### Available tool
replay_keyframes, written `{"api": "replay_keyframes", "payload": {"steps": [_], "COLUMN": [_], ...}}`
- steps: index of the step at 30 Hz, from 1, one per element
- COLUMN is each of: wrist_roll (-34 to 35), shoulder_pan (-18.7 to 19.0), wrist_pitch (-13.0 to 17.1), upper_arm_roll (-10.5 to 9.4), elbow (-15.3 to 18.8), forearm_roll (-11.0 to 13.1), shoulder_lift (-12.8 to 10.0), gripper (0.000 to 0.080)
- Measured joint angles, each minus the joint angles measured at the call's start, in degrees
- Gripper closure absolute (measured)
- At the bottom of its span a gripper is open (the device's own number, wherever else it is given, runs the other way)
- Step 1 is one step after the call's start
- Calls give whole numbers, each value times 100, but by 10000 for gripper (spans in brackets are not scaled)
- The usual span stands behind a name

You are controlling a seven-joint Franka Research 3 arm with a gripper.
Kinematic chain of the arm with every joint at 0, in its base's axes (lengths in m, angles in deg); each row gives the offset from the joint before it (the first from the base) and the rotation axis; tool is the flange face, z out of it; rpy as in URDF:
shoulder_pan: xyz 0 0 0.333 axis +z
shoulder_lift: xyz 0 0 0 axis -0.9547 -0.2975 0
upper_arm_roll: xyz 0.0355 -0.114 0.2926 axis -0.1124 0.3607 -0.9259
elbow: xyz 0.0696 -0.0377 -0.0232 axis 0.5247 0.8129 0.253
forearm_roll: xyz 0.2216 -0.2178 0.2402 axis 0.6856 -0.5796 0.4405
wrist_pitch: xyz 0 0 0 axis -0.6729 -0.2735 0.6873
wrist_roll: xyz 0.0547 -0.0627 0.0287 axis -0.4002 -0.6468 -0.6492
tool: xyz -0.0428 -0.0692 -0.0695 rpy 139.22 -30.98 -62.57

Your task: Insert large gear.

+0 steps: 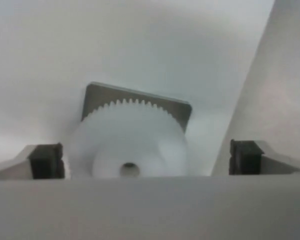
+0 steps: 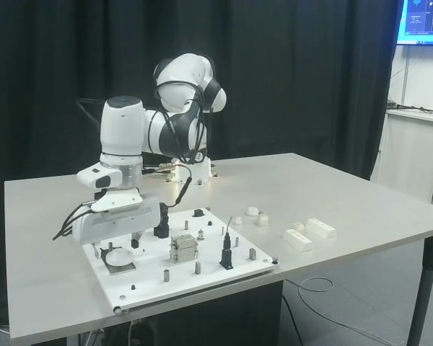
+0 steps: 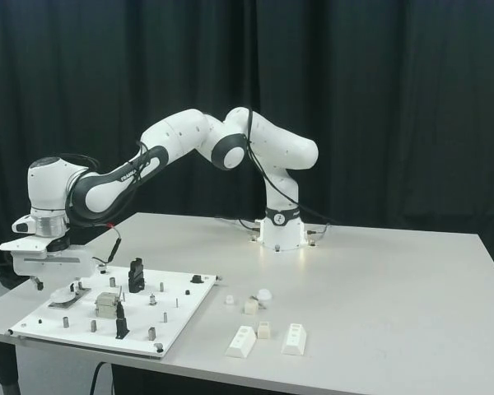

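1. The white arm reaches out from its base at the far side of the grey table (image 2: 332, 194) and bends down over the left end of the white board (image 2: 202, 277) at the table's near edge.
2. The gripper (image 1: 147, 160) hangs just above the board with its fingers (image 1: 46, 161) spread wide apart, holding nothing; the black pads stand clear on either side of the gear.
3. The large gear (image 1: 130, 145), white and toothed with a small hole in its middle, lies flat on a grey square plate (image 1: 177, 107) on the board, directly under the gripper. In the first room view it sits at the board's near left part (image 2: 117, 256).
4. Elsewhere on the board stand small grey pegs, a grey block (image 2: 182, 247) near the middle and a black upright piece (image 2: 226, 258) to its right.
5. Off the board, to the right on the table, lie a few small white pieces (image 2: 309, 233), well apart from the arm.
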Motion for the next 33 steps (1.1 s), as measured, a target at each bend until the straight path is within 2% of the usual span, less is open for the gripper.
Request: {"api": "replay_keyframes", "payload": {"steps": [6, 7, 20, 33], "wrist_roll": [0, 0, 1, 1], "shoulder_pan": [58, 64, 33, -36], "wrist_pitch": [-2, -2, 21, 260], "upper_arm_roll": [95, 110, 146, 148], "elbow": [-101, -120, -182, -182], "forearm_roll": [-101, -117, -261, -275], "shoulder_lift": [0, 0, -13, -121], "gripper": [145, 10, 3, 3]}}
